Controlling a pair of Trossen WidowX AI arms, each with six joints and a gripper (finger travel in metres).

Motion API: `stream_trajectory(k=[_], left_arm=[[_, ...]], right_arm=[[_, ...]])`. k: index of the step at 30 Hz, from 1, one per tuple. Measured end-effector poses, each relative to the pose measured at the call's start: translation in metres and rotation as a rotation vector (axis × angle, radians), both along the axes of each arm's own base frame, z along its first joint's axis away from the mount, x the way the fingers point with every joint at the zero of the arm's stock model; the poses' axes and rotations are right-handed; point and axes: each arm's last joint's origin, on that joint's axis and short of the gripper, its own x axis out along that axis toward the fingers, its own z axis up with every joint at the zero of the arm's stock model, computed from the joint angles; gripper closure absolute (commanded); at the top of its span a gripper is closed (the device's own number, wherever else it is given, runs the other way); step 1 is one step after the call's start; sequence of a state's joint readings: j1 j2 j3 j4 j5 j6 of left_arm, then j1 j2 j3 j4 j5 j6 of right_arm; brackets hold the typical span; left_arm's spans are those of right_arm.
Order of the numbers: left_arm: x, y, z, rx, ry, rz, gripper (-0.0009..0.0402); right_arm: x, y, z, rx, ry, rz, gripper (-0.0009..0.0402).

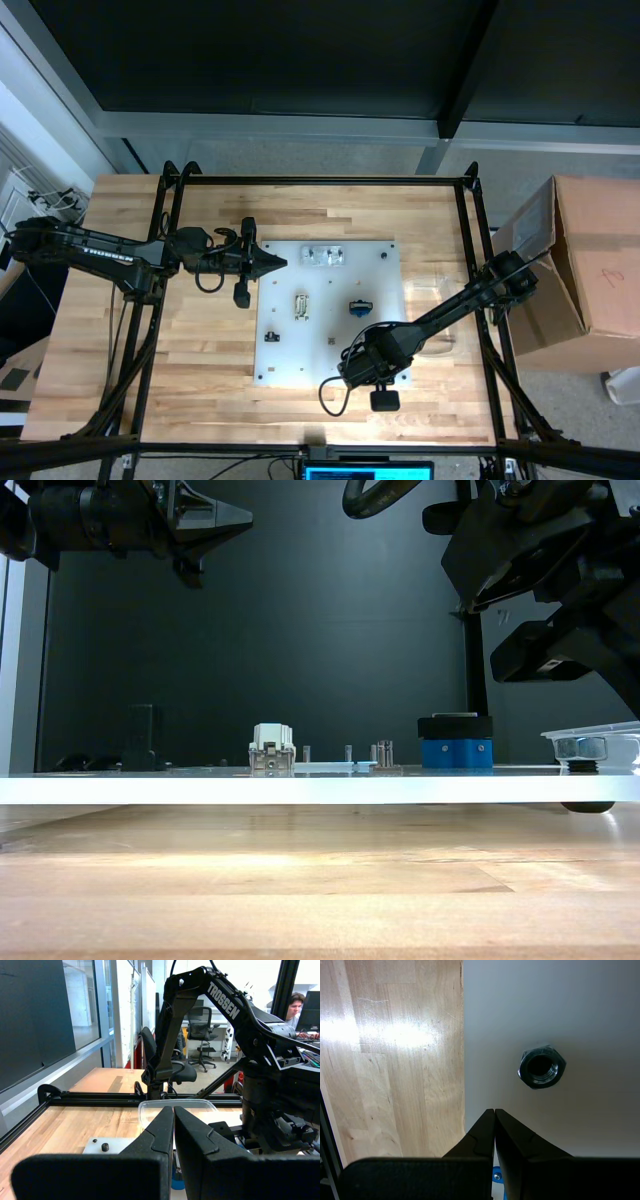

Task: Pick the M12 nut and place it on its threads and fasten

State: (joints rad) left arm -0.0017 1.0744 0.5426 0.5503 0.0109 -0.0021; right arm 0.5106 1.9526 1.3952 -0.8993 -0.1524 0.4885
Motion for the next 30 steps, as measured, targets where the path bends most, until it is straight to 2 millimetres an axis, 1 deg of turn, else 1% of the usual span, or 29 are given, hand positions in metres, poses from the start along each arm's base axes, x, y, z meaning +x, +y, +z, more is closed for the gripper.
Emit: stream_trajectory(k=[3,7,9,13,15,24,28,30], left_arm=[[0.0,0.0,0.0,0.0,0.0,0.0,0.0393],[0.0,0.0,0.0,0.0,0.0,0.0,0.0393],[0.0,0.0,0.0,0.0,0.0,0.0,0.0393],[0.0,0.0,0.0,0.0,0.0,0.0,0.0393],[0.0,0.0,0.0,0.0,0.0,0.0,0.0393],[0.0,0.0,0.0,0.0,0.0,0.0,0.0393],[0.0,0.0,0.0,0.0,0.0,0.0,0.0393],[0.0,0.0,0.0,0.0,0.0,0.0,0.0393]], right_arm=[[-0.001,-0.001,0.004,-0.004,0.006,0.0,0.0393],[0.0,0.0,0.016,0.003,-0.01,0.0,0.0393],[-0.001,-0.001,0.021,-0.021,-0.011,-0.002,0.0393],[0.0,-0.002,0.038,-0.048,-0.026,-0.006,0.0393],[0.0,-0.002,0.043,-0.056,-0.031,-0.007,0.0393],[0.0,-0.003,0.044,-0.087,-0.05,-0.014,0.0393],[0.001,-0.006,0.041,-0.184,-0.076,-0.023,0.0393],[0.003,-0.007,0.036,-0.234,-0.088,-0.025,0.0393]])
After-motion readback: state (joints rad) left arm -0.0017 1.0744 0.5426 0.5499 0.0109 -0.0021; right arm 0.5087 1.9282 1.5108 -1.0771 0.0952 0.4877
